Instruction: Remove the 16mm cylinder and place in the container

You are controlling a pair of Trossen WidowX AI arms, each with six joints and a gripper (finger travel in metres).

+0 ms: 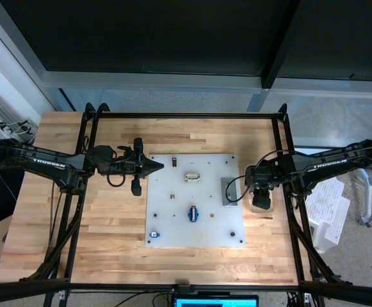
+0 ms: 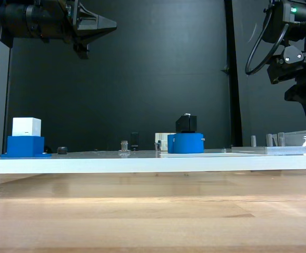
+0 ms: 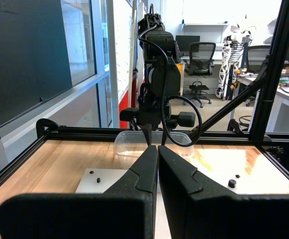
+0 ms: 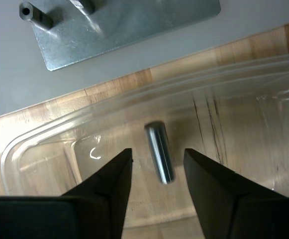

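The 16mm cylinder (image 4: 159,152), a short silver-grey peg, lies on its side on the floor of the clear container (image 4: 243,114). My right gripper (image 4: 157,151) hangs open just above it, one finger on either side and not touching. From the high view, the right gripper (image 1: 261,199) is over the container (image 1: 263,210), just off the right edge of the white board (image 1: 173,217). My left gripper (image 1: 157,165) is shut and empty, held high over the board's left edge, its closed tips (image 3: 157,147) pointing toward the right arm.
A grey metal block (image 1: 229,190) with small pegs sits on the board's right edge, close to the container. A blue upright part (image 1: 193,214) stands mid-board, and a blue-and-white block (image 2: 25,139) stands at its near left corner. Black frame rails surround the table.
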